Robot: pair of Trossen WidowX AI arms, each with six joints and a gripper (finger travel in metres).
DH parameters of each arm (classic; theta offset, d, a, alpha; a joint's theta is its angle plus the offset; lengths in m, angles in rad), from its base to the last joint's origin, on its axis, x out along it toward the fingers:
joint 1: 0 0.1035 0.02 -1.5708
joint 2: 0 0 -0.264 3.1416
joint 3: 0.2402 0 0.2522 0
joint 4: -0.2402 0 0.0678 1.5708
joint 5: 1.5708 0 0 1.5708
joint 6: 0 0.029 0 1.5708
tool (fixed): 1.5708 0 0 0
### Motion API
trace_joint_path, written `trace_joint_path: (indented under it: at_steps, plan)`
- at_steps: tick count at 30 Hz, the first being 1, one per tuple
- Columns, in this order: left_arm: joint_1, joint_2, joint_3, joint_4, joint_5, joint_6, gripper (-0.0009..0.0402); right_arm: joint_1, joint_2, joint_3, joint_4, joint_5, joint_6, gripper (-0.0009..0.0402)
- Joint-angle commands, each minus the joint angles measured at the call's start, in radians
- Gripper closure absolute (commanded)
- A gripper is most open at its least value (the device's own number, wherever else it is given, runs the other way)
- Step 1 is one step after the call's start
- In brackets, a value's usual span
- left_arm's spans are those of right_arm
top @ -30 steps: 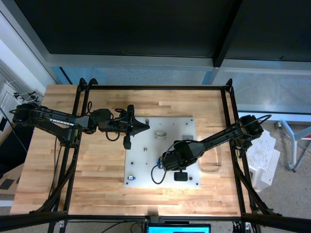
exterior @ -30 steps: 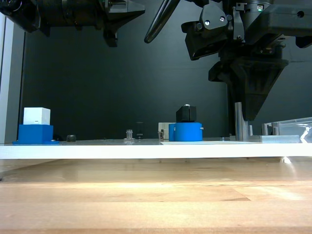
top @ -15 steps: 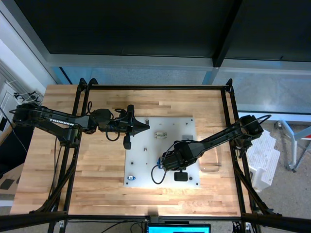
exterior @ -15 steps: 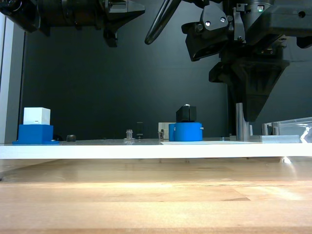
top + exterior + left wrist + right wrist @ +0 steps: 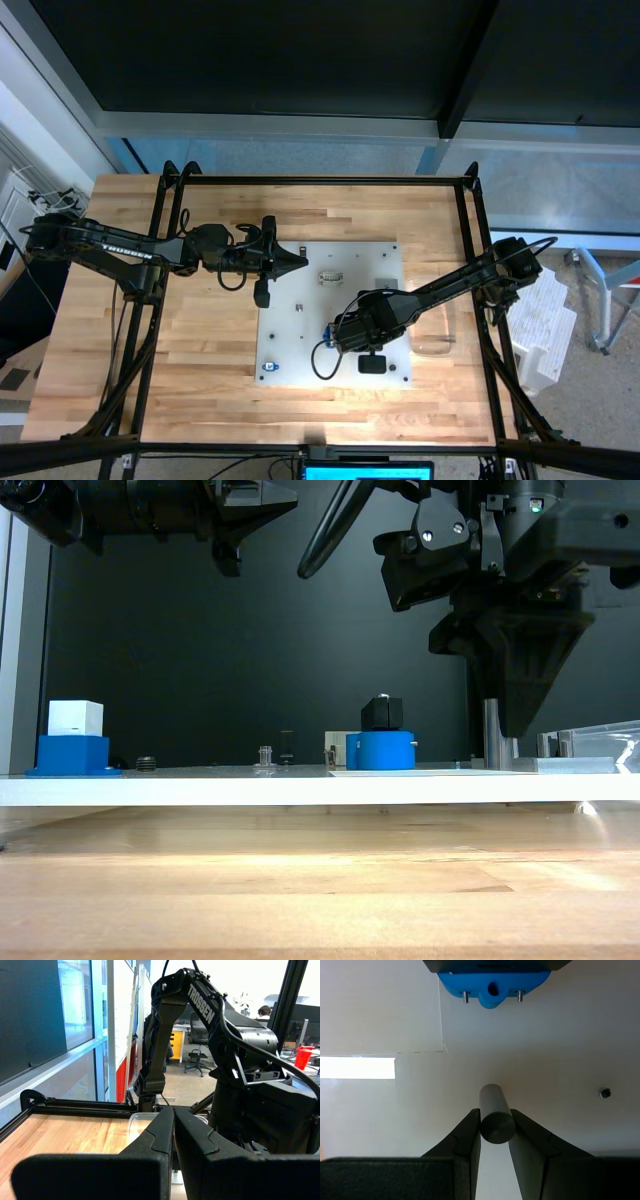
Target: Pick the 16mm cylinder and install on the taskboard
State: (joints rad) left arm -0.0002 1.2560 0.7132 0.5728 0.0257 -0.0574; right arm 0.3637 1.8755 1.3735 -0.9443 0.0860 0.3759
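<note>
The 16mm cylinder [image 5: 496, 1116] is a plain grey metal peg standing upright, and my right gripper [image 5: 495, 1122] is shut on its top end. In the low view the cylinder [image 5: 491, 735] reaches down to the taskboard [image 5: 300, 785], with the right gripper [image 5: 508, 720] directly above it. Seen from above, the right gripper [image 5: 347, 330] hangs over the middle front of the white taskboard [image 5: 300, 335] and hides the peg. My left gripper [image 5: 298, 260] hovers shut at the board's back left edge, and its fingers [image 5: 173, 1110] press together with nothing between them.
A blue connector [image 5: 492, 982] sits just beyond the peg, seen as a blue round block [image 5: 385, 750] in the low view. A blue base with a white cube [image 5: 72, 745] stands at the board's front left. A clear plastic tray [image 5: 437, 335] lies right of the board.
The right gripper has lowered the cylinder slightly toward the board. The left arm has not moved.
</note>
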Motion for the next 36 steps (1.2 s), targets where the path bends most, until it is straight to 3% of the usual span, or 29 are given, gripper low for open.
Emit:
trace_joint_path:
  at_steps: [1, 19, 36]
  plan:
    - [0.000, 0.000, 0.000, 0.000, 0.000, 0.000, 0.0393, -0.001, 0.000, -0.020, 0.024, 0.000, 0.000, 0.0393]
    - [0.000, 0.000, 0.000, 0.000, 0.000, 0.000, 0.0393, -0.002, 0.000, -0.064, 0.077, 0.000, 0.004, 0.0384]
    - [0.000, 0.000, 0.000, 0.000, 0.000, 0.000, 0.0393, -0.002, -0.018, -0.064, 0.080, 0.000, 0.004, 0.0217]
